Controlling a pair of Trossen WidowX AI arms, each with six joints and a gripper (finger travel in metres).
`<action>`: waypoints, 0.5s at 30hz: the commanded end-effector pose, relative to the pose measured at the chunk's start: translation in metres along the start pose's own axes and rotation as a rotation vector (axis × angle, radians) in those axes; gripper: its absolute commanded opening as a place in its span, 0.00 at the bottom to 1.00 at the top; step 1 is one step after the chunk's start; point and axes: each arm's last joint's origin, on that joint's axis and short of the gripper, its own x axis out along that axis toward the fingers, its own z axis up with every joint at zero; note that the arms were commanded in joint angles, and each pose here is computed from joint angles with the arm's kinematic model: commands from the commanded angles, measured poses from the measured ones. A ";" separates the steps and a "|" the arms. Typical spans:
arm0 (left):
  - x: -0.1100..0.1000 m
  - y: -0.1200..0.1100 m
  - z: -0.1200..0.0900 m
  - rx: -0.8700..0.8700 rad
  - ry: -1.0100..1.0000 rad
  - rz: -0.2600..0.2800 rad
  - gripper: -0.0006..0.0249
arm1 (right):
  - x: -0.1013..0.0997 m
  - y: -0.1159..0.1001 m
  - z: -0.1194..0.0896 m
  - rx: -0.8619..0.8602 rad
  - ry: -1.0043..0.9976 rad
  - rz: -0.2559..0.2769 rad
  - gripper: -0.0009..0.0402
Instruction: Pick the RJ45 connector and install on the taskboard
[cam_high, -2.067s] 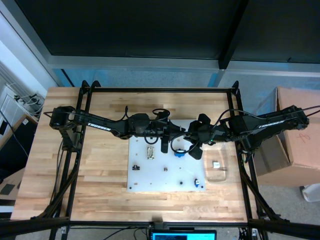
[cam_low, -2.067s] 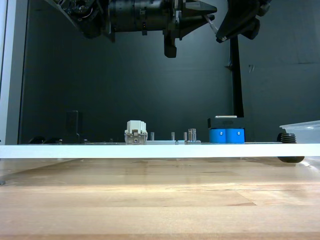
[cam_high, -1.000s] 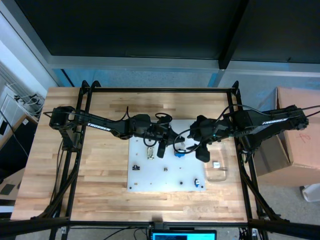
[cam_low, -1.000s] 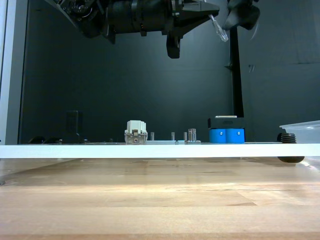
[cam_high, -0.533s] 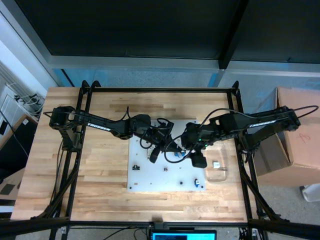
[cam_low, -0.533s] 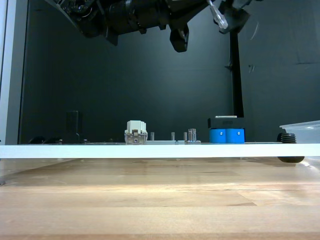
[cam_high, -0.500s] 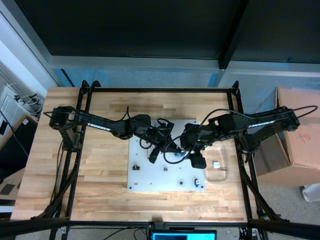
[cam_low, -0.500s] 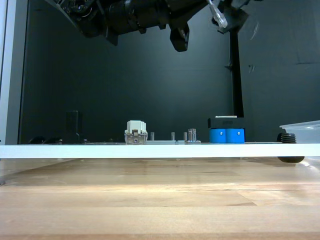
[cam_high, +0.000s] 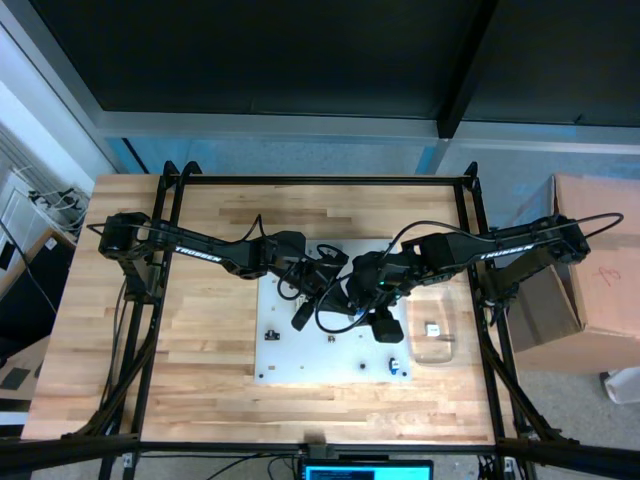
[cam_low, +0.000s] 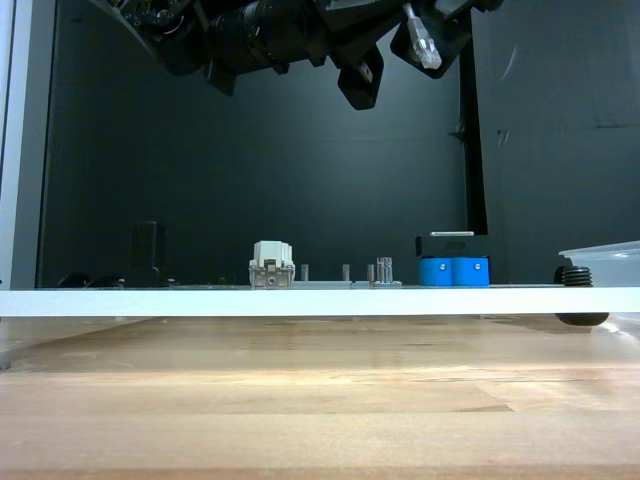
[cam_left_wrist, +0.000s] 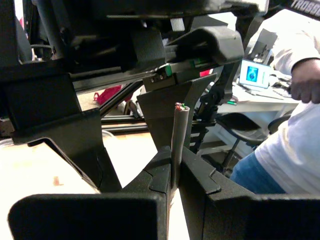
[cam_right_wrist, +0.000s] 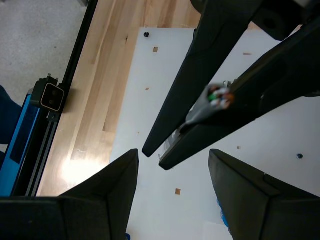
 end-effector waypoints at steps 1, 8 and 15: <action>0.000 0.001 0.000 0.006 -0.001 0.008 0.03 | 0.000 -0.001 0.000 0.007 -0.007 0.004 0.45; 0.000 0.001 0.004 0.027 -0.018 0.007 0.03 | -0.006 0.001 0.001 0.016 -0.025 0.017 0.40; 0.001 0.001 0.015 0.053 -0.044 0.004 0.03 | -0.016 0.002 0.000 0.009 -0.055 0.023 0.35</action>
